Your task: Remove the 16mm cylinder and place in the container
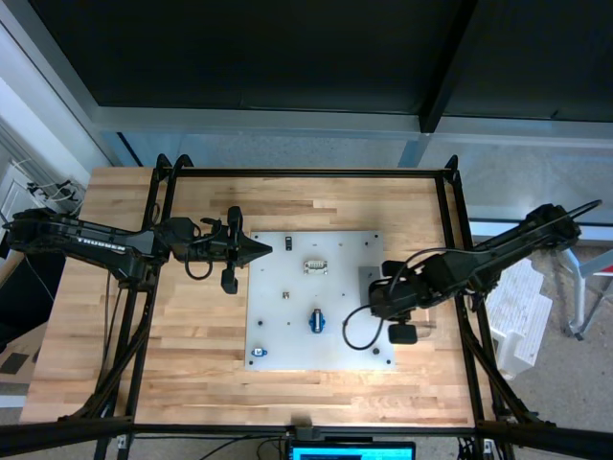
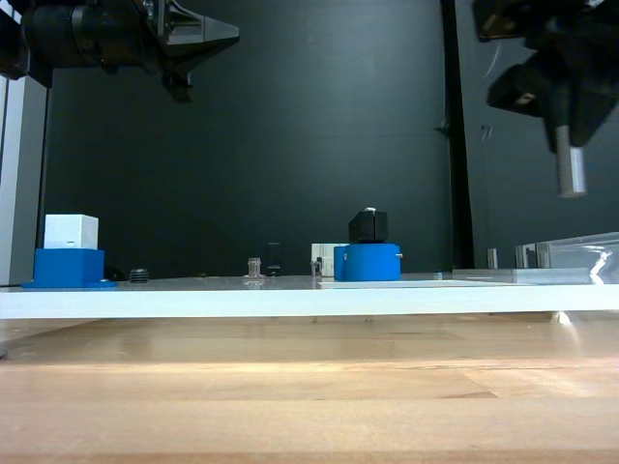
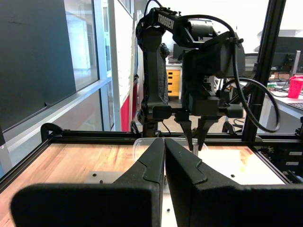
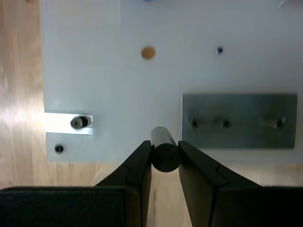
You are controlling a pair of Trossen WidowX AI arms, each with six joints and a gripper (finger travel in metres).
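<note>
Transfer step: the right gripper (image 4: 164,147) hangs above the right edge of the white board (image 1: 287,326) and clamps the 16mm cylinder (image 2: 573,174) upright, well clear of the surface. The container (image 2: 566,253) sits lower, at the board's right side. Whether the peg is already over it I cannot tell. The next move likely calls for centring inside the tub's walls, then lowering and release. The left gripper (image 1: 261,247), fingers closed and empty, hangs over the board's left edge, well apart.
</note>
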